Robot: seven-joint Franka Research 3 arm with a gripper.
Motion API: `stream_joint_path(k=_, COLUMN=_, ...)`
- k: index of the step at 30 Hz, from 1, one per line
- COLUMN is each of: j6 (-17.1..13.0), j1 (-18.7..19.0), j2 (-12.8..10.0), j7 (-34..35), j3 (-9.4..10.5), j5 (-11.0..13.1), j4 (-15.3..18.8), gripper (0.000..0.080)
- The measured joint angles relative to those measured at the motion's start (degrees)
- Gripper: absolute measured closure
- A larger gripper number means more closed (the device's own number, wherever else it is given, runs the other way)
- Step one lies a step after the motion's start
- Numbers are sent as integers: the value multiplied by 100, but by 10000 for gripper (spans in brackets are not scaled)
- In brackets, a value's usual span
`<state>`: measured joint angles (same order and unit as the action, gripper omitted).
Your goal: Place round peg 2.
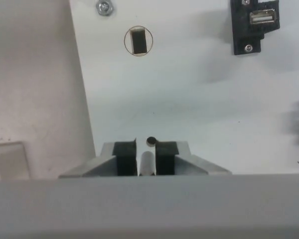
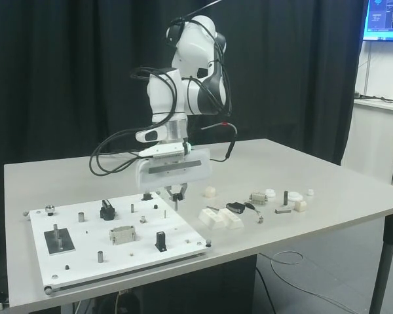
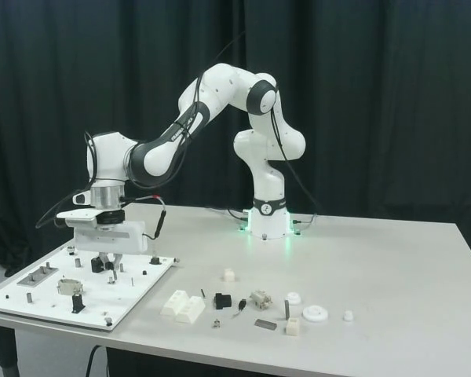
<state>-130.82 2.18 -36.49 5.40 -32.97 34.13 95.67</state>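
The jaws [image 1: 147,158] are closing narrowly on the peg [image 1: 147,162], a thin white rod standing upright between the two black pads [image 1: 123,158]. They are hanging just above the white board [image 1: 189,89], near its edge beside the grey table [image 1: 35,74].

The peg is looking stiff, smooth and light, so I think it is not bending, but it may be slipping or tilting if the grip is loose. The good place to hold it is the upper part, leaving the lower end free for entering a hole, and this is how the jaws seem to be holding it now.

A dark round spot is showing at the peg's tip; whether it is the target hole or the peg's end, I cannot tell. The lower end is hard to see in both room views. The black socket [image 1: 254,25] is cut off at the picture's edge.
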Motion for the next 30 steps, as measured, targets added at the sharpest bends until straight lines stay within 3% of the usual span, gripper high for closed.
stream_joint_path(k=16, j6=177, j1=161, j2=0, j7=25, j3=23, j5=0, j4=45, gripper=727)
stream_joint_path(k=30, j6=445, j1=783, j2=19, j7=213, j3=25, j5=0, j4=245, gripper=727)
